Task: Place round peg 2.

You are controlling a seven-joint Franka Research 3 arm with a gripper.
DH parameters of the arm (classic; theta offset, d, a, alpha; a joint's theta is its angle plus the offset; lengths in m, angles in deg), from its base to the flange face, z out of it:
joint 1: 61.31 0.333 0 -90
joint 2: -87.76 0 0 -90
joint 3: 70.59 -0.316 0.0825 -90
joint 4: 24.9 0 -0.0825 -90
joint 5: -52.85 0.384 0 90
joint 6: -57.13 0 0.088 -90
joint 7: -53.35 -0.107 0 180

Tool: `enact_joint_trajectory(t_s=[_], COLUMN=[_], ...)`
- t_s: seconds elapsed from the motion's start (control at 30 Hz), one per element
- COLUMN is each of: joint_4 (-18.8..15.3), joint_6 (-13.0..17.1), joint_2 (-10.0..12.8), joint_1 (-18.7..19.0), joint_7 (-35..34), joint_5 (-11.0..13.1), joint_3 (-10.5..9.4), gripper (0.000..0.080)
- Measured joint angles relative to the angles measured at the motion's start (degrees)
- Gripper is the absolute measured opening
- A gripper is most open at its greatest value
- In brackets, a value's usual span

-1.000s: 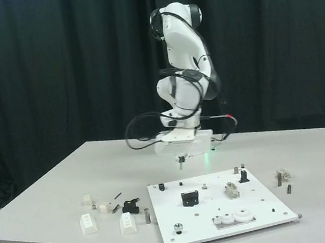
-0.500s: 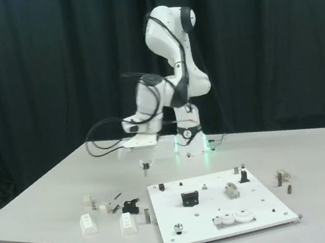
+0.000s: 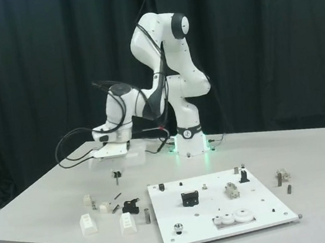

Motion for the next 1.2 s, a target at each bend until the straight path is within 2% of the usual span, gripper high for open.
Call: enact_joint_trajectory(t_s=[0.37, 0.83, 1.2], joint_4=[3.6, 4.5, 4.5], joint_6=[0.0, 0.2, 2.3], joint_2=[4.2, 7.7, 10.4], joint_1=[-0.5, -1.4, -1.9], joint_7=[7.4, 13.0, 15.5], joint_5=[1.1, 2.8, 5.2], joint_3=[3.76, 5.76, 6.38], gripper=[0.0068, 0.0068, 0.0068])
